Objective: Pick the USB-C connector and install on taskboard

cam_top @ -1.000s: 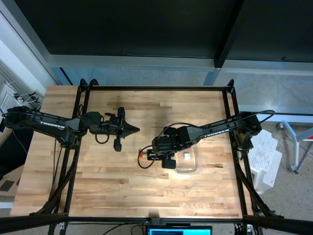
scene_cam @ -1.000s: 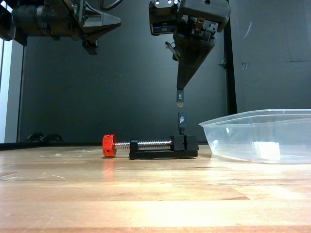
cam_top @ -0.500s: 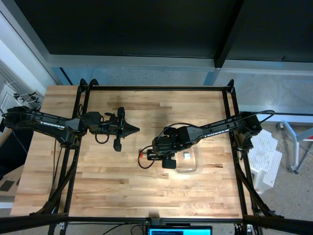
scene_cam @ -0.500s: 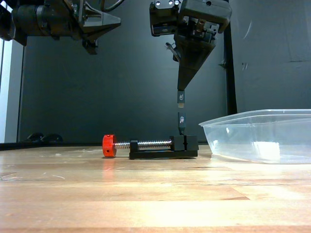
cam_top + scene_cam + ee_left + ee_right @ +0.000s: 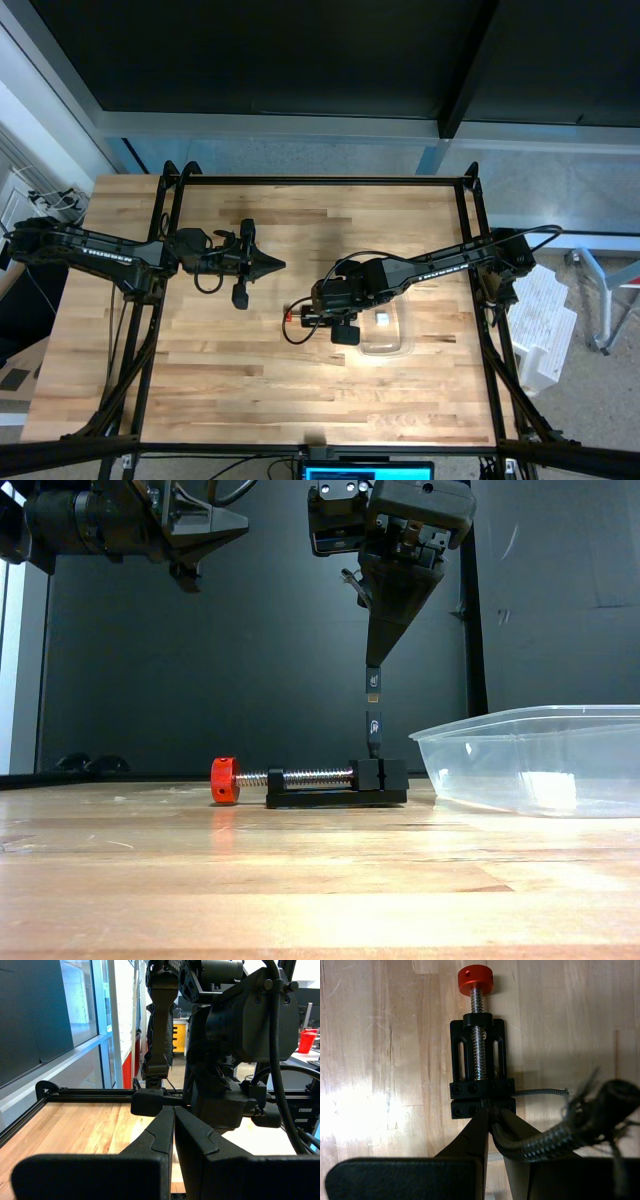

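The taskboard (image 5: 335, 785) is a small black vise block with a red-orange knob (image 5: 224, 780), lying on the wooden table left of the tray; it also shows as the taskboard (image 5: 477, 1070) and taskboard (image 5: 305, 317). A short dark piece (image 5: 373, 732) stands upright in its right end. Straight above that piece hangs the USB-C connector (image 5: 372, 685), dark grey with a pale tip, a small gap between the two. My right gripper (image 5: 372, 670) points down and is shut on the connector. My left gripper (image 5: 280, 265) is shut, empty and held high to the left.
A clear plastic tray (image 5: 530, 765) stands right of the taskboard, with a small white square piece (image 5: 383, 318) in it. A thin braided wire (image 5: 540, 1092) sticks out of the block's side. A thick braided cable (image 5: 555, 1130) runs beside my right gripper's fingers (image 5: 470, 1135).
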{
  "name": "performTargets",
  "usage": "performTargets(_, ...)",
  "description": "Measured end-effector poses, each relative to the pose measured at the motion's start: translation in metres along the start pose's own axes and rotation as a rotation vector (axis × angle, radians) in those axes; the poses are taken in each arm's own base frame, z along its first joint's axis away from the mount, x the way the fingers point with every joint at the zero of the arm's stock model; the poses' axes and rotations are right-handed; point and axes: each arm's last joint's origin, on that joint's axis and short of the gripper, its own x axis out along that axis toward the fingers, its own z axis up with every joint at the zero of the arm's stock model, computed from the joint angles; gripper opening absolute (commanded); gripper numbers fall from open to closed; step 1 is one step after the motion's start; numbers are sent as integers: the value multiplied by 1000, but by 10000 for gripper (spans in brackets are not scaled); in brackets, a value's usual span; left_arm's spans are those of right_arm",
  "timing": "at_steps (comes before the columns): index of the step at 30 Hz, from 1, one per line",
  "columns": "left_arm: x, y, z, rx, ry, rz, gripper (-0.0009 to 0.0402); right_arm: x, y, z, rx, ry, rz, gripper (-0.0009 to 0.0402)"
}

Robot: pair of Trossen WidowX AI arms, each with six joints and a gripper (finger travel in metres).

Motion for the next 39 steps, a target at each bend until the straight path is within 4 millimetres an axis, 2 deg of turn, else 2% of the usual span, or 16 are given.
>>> performTargets(27,0,0,0,0,0,0,0,1,5,-1,-3,1,-16,0)
performTargets(39,0,0,0,0,0,0,0,1,6,5,-19,17,-37,0)
